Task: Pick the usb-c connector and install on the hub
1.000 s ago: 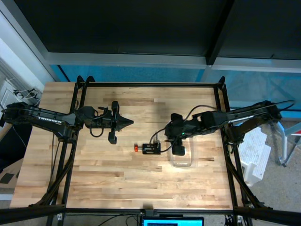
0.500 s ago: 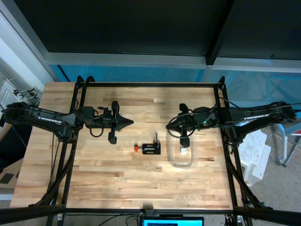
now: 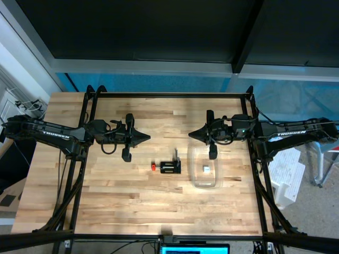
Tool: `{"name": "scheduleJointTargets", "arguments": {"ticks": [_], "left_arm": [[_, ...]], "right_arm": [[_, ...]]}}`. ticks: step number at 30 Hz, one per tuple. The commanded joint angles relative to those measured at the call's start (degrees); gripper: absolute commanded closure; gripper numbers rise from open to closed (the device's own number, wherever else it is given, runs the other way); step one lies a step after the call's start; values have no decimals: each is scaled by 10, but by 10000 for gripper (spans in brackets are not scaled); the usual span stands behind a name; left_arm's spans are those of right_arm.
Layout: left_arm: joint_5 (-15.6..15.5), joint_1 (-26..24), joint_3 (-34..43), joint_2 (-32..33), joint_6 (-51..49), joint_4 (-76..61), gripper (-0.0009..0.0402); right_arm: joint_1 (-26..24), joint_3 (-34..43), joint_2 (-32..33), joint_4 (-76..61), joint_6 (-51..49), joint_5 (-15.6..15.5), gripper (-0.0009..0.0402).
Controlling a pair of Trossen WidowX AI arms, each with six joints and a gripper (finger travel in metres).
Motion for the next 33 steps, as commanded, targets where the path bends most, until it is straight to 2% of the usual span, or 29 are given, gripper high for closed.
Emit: {"name": "scheduleJointTargets", "arguments": {"ticks": [1,12,33], "left_arm": [[0,0,0,0,0,0,393],[0,0,0,0,0,0,393],[0,0,0,0,0,0,393]], "right_arm": [[-10,-24,-11,36,1,-2,394],[-12,-84,-30,109,-3,-3,394],[-11,-87,-32,113,-1,-2,393]]}}
